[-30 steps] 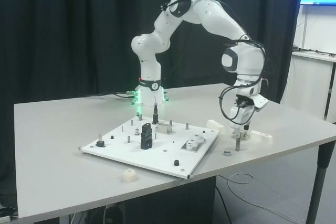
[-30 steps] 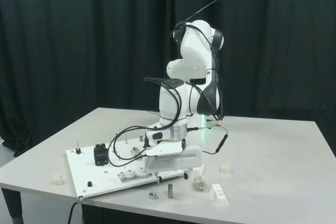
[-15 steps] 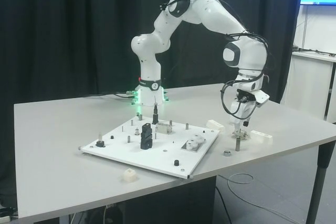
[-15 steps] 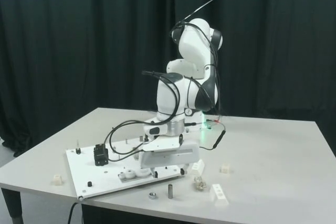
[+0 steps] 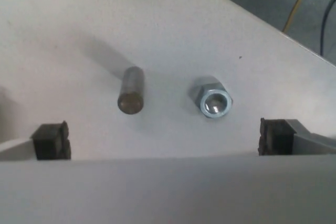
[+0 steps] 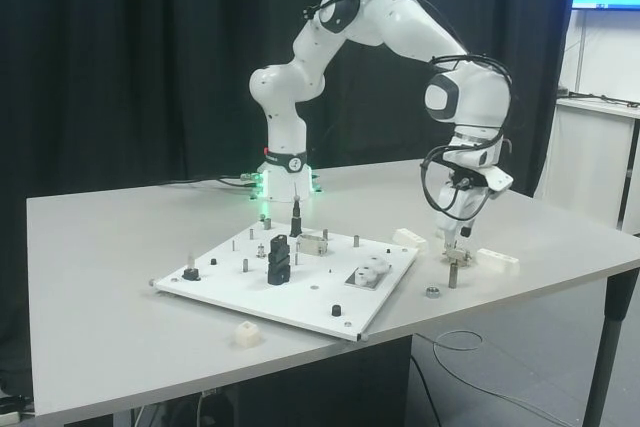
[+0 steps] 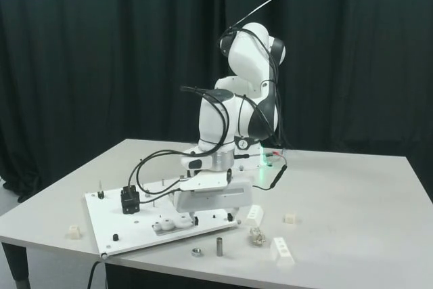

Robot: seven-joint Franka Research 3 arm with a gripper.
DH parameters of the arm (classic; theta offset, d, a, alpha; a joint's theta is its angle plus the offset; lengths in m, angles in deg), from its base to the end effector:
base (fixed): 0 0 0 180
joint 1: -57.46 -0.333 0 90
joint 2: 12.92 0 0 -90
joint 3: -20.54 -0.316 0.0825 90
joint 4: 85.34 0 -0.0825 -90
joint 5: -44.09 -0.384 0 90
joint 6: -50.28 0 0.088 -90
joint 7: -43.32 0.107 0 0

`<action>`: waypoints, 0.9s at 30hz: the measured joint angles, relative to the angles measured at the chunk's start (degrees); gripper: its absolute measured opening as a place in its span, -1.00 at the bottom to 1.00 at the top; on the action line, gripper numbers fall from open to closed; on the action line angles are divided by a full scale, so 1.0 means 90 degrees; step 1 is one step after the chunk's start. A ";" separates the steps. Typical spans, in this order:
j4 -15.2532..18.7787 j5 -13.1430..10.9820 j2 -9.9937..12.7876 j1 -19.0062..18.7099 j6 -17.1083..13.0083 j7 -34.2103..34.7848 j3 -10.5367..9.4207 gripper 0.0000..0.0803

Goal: Remove round peg 3.

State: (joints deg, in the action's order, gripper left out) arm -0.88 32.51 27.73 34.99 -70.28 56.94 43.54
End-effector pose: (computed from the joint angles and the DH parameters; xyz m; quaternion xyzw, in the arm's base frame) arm 0.7105 0.0535 0.2810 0.9901 -0.1331 -0.0054 0.0439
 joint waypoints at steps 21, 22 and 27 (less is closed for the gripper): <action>-0.0256 0.0936 -0.0080 0.0037 0.0853 -0.0015 -0.0087 0.99; -0.0255 0.1005 -0.0096 0.0050 0.0927 -0.0015 -0.0111 0.99; -0.0226 0.1334 -0.0192 0.0170 0.1344 -0.0015 -0.0294 0.99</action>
State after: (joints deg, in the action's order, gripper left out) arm -2.91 44.52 26.00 36.52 -58.18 56.80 40.89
